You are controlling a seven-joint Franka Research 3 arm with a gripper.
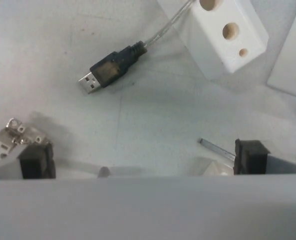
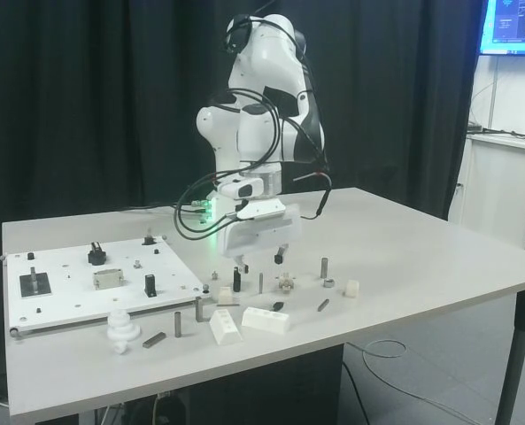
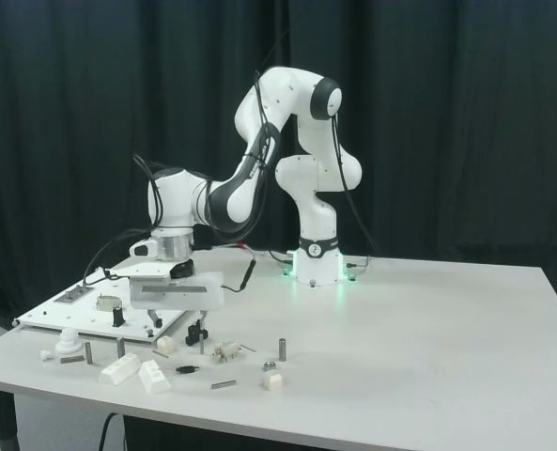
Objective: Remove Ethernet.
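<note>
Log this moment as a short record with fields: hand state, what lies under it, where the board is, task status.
hand: open, fingers spread, holding nothing, above the table
under hand: black USB plug on a clear cable, lying flat on the grey table
nearby: white block with round holes beside the cable
board: white board off to one side of the hand, not under it
task status: no Ethernet plug gripped; cannot tell where it sits
</note>
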